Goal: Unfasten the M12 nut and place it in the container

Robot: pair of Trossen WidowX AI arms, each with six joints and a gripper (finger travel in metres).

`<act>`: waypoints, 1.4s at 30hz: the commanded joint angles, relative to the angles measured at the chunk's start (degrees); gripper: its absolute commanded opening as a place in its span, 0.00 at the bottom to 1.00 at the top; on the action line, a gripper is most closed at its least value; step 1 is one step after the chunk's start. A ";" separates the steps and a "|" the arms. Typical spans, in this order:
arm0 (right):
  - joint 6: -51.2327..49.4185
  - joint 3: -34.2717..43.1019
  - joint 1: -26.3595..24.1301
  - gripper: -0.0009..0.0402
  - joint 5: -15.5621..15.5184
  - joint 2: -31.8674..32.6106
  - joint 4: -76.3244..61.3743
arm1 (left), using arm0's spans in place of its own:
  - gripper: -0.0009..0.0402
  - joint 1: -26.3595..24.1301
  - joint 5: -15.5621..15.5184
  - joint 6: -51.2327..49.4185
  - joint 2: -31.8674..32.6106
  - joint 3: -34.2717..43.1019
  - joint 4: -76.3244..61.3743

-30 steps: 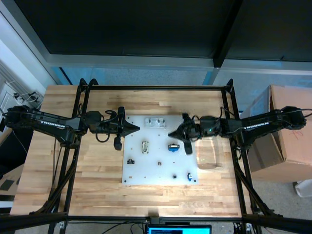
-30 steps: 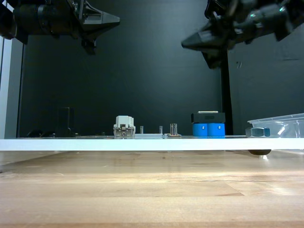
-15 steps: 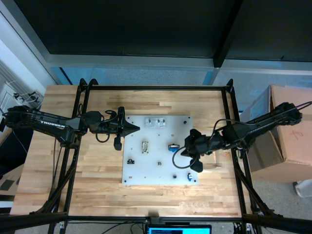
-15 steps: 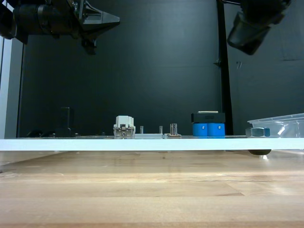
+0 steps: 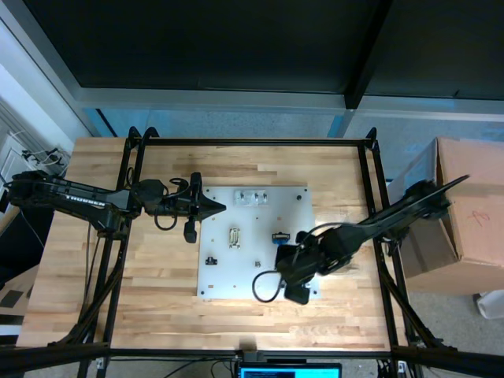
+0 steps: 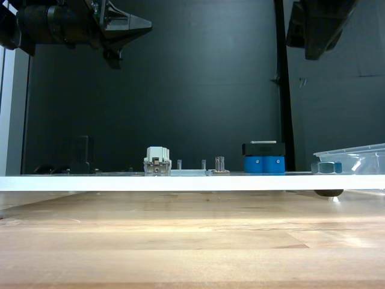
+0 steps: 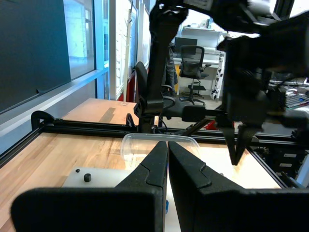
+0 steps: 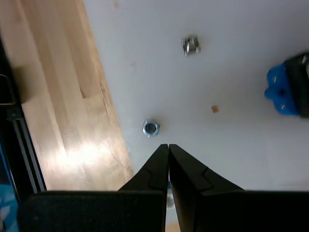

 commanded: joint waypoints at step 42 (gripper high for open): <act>17.79 19.69 0.33 0.67 -2.82 19.19 -12.72 | 0.02 0.02 0.00 0.00 0.00 0.00 0.00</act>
